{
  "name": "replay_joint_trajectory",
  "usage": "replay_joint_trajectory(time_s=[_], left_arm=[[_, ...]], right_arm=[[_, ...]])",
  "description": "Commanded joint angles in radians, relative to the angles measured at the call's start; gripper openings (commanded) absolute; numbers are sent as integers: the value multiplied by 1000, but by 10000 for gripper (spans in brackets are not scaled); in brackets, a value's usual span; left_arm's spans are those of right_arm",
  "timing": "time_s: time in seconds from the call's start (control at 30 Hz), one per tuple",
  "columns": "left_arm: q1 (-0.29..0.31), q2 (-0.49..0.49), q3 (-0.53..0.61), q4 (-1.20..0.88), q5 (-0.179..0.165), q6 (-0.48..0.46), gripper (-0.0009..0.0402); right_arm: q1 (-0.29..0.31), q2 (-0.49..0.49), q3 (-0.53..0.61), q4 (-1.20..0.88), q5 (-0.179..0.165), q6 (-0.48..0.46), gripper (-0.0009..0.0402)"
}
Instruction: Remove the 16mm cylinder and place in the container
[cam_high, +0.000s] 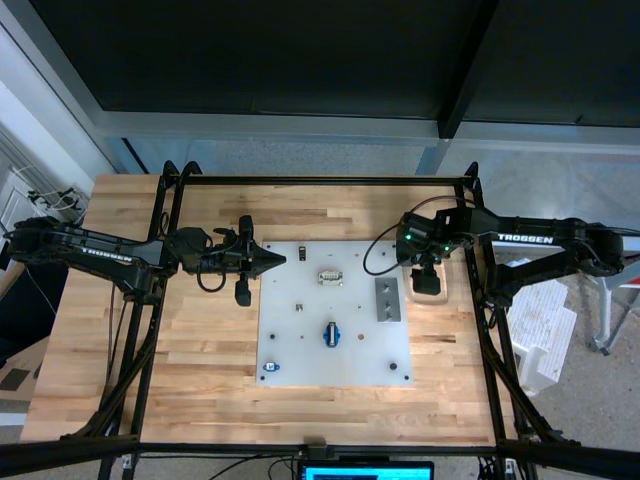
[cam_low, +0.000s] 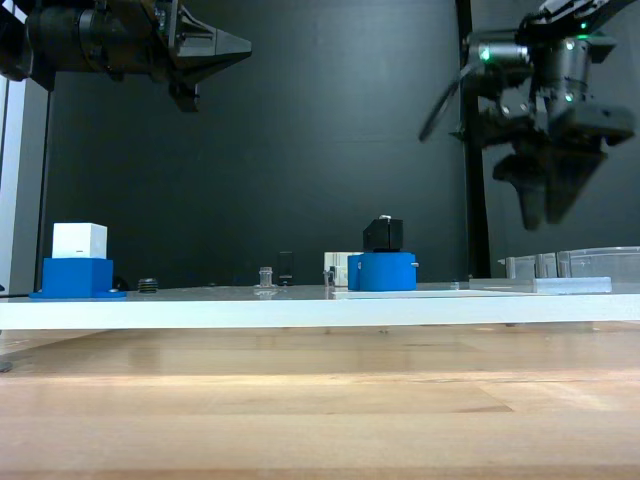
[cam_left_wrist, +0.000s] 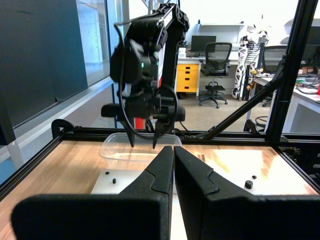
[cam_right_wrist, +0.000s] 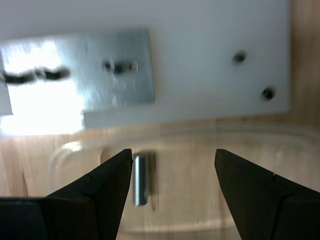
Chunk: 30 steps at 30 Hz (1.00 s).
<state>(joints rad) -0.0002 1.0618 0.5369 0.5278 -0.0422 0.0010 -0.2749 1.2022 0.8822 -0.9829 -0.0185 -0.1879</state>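
The 16mm cylinder (cam_right_wrist: 140, 180), a short silvery peg, lies inside the container (cam_right_wrist: 210, 137), a clear shallow tray beside the white board's right edge. My right gripper (cam_right_wrist: 173, 156) hangs open just above the tray, nothing between its fingers, with the peg close by one fingertip. From above, the right gripper (cam_high: 427, 264) covers most of the container (cam_high: 430, 287). In the low view the right gripper (cam_low: 546, 214) sits well above the container (cam_low: 590, 262). My left gripper (cam_high: 280, 259) is shut and empty, held in the air over the board's left edge.
The white board (cam_high: 300, 340) carries a grey metal block with holes (cam_high: 387, 298), a blue knob (cam_high: 331, 335), a small connector (cam_high: 330, 276) and a blue base with a white cube (cam_low: 78, 265). Black frame rails run along both table sides.
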Motion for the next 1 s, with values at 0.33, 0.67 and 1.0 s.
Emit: replay_joint_trajectory(time_s=[0.33, 0.67, 1.0], left_arm=[[0, 0, 0, 0, 0, 0, 0], [0, 0, 0, 0, 0, 0, 0], [0, 0, 0, 0, 0, 0, 0]], right_arm=[[8, -40, 64, 336, -114, 15, 176], [93, -75, 26, 618, -114, 88, 89], [147, -75, 2, 828, -105, 133, -4]])
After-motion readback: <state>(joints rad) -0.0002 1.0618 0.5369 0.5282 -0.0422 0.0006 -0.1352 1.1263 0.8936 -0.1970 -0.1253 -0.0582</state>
